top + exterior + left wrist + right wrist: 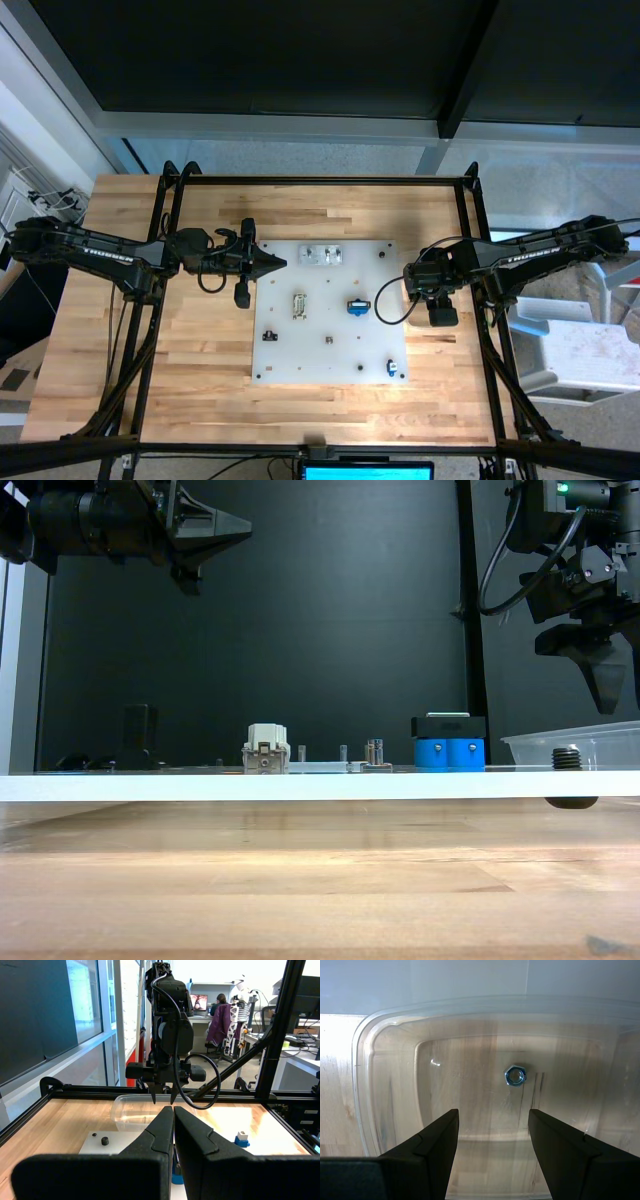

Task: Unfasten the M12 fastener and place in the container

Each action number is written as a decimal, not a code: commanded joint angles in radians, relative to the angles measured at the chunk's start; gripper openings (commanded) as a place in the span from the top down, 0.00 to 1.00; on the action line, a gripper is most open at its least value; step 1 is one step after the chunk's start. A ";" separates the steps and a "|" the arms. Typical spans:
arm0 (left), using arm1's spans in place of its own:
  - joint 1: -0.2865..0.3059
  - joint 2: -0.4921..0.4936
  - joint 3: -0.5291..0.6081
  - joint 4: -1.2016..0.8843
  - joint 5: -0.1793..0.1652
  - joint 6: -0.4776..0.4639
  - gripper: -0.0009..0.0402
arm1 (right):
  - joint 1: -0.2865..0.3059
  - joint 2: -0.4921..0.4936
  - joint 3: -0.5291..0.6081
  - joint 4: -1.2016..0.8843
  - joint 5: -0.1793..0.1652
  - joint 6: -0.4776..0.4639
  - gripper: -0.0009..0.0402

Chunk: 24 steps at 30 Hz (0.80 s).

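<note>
Right gripper (492,1115) hangs with fingers apart over the container (390,1090), where the nut (515,1075) lies flat. The stud (567,757) stands bare. Left gripper (280,263) hovers, fingers together, at the board's (300,350) far left edge.

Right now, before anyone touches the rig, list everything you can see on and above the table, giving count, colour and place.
light wooden table: one, pale wood, under everything
square white board: one, white, mid-table
clear plastic tray: one, see-through, right of the board
small silver hex nut: one, silver, lying inside the tray
black ribbed stud: one, black, bare, board's near right edge
blue block: one, blue with dark top, mid-board
beige connector: one, beige, left of the blue block
silver post: one, silver, mid-board
left tool: one, black, shut, raised at the board's far left corner
right tool: one, black, open, above the tray
</note>
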 commanded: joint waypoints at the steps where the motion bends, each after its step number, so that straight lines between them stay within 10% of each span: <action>1: 0.000 0.000 0.000 0.000 0.000 0.000 0.98 | 0.000 0.000 0.000 0.000 0.000 -0.002 0.52; 24: 0.000 0.000 0.000 0.000 0.000 0.000 0.98 | 0.000 0.000 0.000 0.000 0.000 -0.002 0.53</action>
